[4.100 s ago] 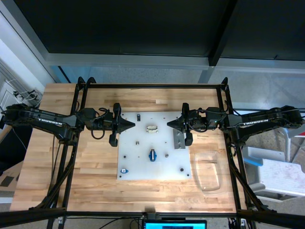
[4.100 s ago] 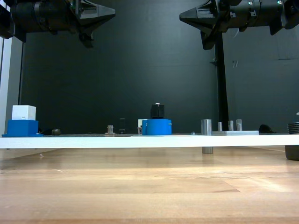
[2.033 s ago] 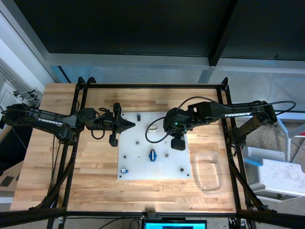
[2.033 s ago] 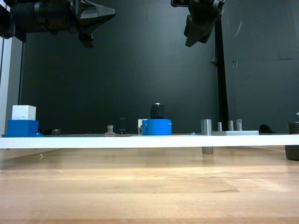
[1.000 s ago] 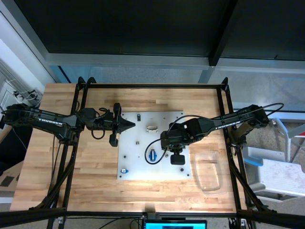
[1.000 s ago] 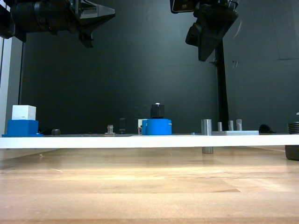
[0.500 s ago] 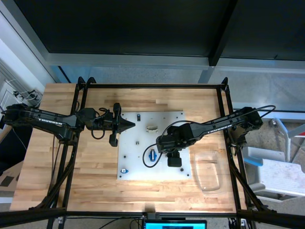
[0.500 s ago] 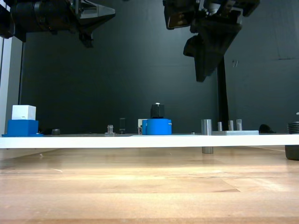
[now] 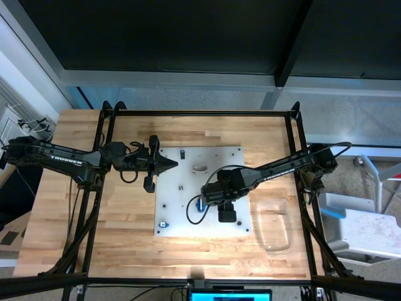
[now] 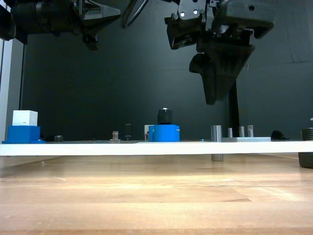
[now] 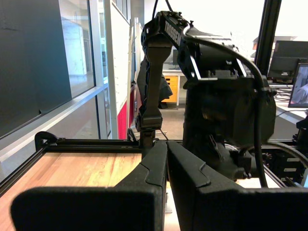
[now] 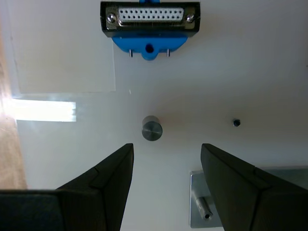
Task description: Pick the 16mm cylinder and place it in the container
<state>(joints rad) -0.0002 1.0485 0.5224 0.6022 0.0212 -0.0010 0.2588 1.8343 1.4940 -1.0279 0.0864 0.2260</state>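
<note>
The 16mm cylinder (image 12: 152, 130) is a short silver peg standing upright on the white board (image 12: 250, 72). It lies ahead of my right gripper (image 12: 167, 147), whose fingers (image 12: 113, 178) are open and spread wider than the peg. In the low view the cylinder (image 10: 216, 133) stands below the right gripper (image 10: 213, 95), with a clear gap between them. From above, the right gripper (image 9: 213, 195) hides the peg. The container (image 9: 274, 229), a clear tray, rests on the wood right of the board. My left gripper (image 9: 168, 164) is shut and parked high at the board's back left.
A blue part with a black knob (image 10: 164, 131) stands left of the peg, and a blue connector (image 12: 149, 24) lies beyond it. A grey metal block with thin pegs (image 10: 244, 137) sits to the right. A blue-and-white block (image 10: 23, 128) is at the board's far left.
The right arm has swung from the board's back right toward the middle and come down over the cylinder. The left arm has not moved.
</note>
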